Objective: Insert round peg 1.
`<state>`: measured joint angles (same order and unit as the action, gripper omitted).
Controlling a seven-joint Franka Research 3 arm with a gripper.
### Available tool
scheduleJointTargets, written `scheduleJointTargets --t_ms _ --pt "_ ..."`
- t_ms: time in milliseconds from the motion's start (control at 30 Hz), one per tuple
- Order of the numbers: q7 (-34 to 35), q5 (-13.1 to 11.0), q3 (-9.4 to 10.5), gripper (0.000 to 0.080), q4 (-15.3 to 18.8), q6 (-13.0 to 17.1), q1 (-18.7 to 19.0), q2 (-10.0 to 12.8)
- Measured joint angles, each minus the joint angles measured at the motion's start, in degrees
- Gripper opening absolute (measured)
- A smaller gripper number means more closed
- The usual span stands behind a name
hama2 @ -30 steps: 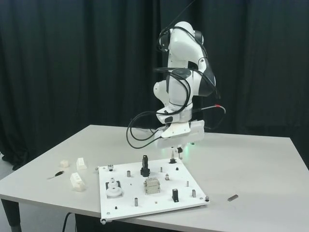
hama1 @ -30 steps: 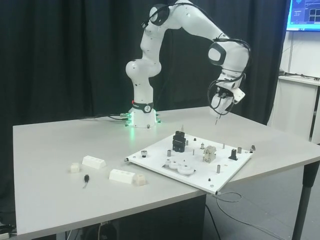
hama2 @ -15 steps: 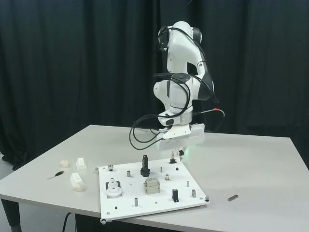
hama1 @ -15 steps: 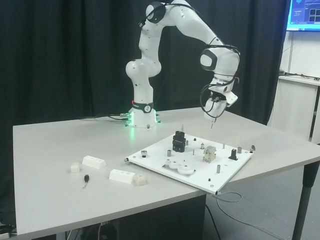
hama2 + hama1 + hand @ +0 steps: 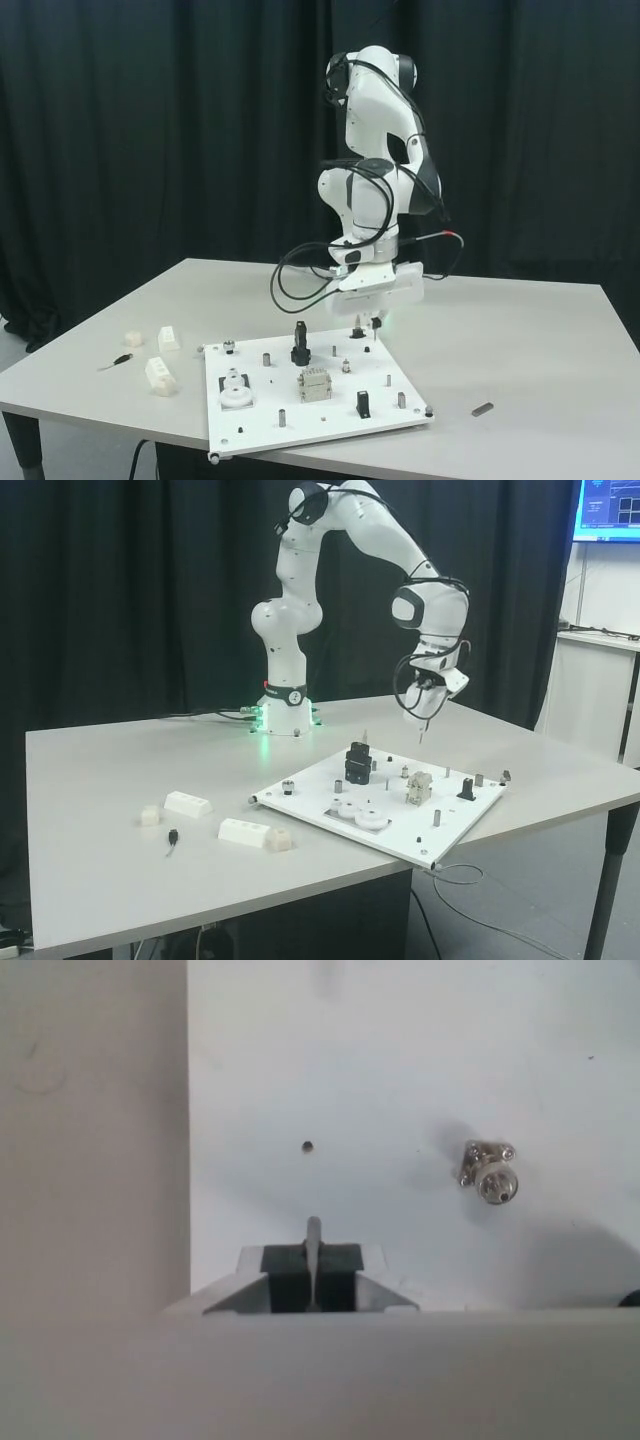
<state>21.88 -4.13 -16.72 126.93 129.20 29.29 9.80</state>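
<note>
Jaws (image 5: 313,1278) pinched narrow on round peg 1 (image 5: 314,1250), a thin grey pin sticking out past the fingertips; black pads either side of it touch it. Peg hangs in the air above the white board (image 5: 400,1080), not touching it. In the wrist view a small dark hole (image 5: 307,1146) sits at 12 o'clock from the peg tip, apart from it; a small metal connector (image 5: 488,1171) sits at about 2 o'clock. Board edge runs straight, with the grey counter (image 5: 90,1140) beside it.

First room view: jaws (image 5: 420,724) hover over the far side of the board (image 5: 390,800), peg tip (image 5: 420,735) pointing down (too thin to read more). Second room view: jaws (image 5: 375,320) hang just over the board's far edge (image 5: 310,385), peg hardly visible.

Lower part of the wrist view is blocked by the arm's own body. Fingers mostly hidden in both room views. White blocks (image 5: 245,831) lie on the counter, well apart from the board.
</note>
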Motion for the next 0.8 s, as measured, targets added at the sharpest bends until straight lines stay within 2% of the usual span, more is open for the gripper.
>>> scheduleJointTargets --t_ms 400,800 --pt "-0.6 0.1 0.01 0.0016 4.0 6.8 0.0 0.1" --pt "-1.0 0.1 0.44 0.0016 6.5 11.2 0.0 0.3"
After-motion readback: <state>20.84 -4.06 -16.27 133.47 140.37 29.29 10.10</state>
